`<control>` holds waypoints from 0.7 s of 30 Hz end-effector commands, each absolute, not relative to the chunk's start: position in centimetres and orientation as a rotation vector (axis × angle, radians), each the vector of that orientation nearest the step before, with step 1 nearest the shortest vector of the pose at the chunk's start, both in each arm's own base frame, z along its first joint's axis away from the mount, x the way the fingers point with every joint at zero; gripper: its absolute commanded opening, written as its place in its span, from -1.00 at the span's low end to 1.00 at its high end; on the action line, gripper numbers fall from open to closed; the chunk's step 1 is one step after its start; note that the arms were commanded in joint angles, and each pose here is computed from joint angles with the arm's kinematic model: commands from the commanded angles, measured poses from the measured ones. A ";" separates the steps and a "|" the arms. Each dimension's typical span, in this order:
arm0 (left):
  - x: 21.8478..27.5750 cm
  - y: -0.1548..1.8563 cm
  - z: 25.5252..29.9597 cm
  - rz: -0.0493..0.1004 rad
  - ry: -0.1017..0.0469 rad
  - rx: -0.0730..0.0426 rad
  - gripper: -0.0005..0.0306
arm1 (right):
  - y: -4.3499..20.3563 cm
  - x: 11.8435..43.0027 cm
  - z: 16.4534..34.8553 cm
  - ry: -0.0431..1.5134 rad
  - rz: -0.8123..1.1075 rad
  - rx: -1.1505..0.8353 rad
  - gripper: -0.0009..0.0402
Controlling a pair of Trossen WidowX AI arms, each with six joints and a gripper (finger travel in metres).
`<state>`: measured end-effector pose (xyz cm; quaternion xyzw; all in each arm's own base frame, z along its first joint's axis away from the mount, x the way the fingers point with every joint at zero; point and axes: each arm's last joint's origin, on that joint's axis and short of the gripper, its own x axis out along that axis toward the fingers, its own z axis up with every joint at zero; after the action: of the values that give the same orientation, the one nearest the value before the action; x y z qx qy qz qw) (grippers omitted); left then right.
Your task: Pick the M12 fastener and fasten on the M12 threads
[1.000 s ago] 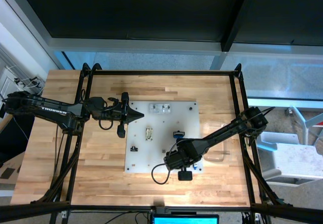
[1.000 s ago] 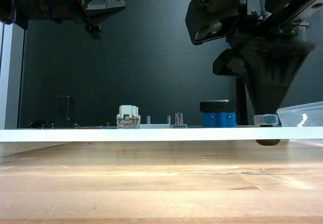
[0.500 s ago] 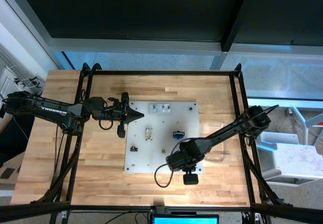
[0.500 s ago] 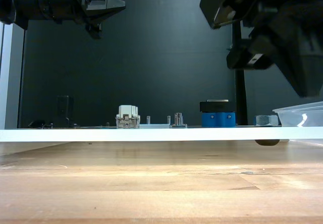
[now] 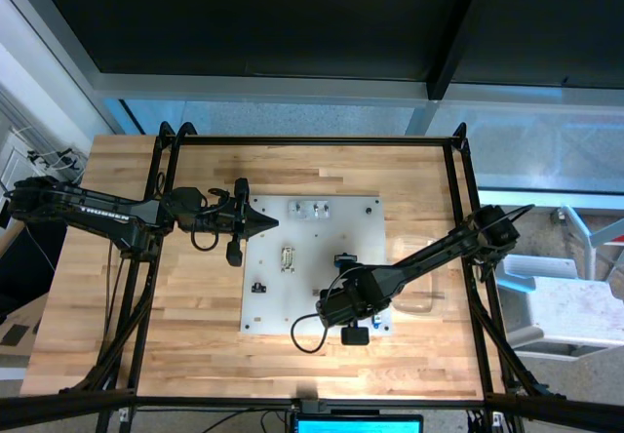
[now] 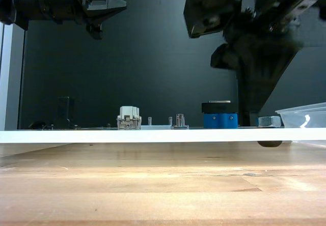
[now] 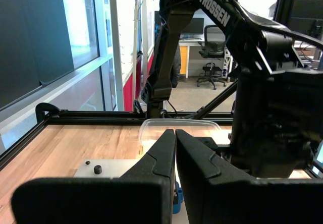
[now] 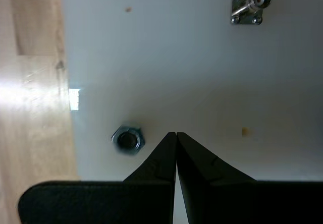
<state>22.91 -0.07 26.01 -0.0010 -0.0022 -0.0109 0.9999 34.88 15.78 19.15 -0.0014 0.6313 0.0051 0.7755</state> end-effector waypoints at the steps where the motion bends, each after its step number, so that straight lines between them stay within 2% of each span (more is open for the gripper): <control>1: 22.92 -0.06 26.02 -0.022 -0.005 -0.002 -0.96 | 16.0 35.1 18.8 1.363 0.027 0.007 -0.96; 9: 22.92 -0.07 26.02 -0.022 -0.005 -0.002 -0.97 | 16.0 35.0 18.5 1.374 0.045 0.020 -0.96; 12: 22.92 -0.06 26.02 -0.022 -0.005 -0.002 -0.96 | 16.2 34.7 18.5 1.433 0.117 0.078 -0.96; 21: 22.91 -0.07 26.05 -0.022 -0.007 -0.002 -0.96 | 16.0 33.5 19.7 1.507 0.152 0.106 -0.96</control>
<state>22.92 -0.07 26.02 -0.0010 -0.0024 -0.0109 0.9999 33.54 16.03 19.57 0.0518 0.6847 0.0734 0.7232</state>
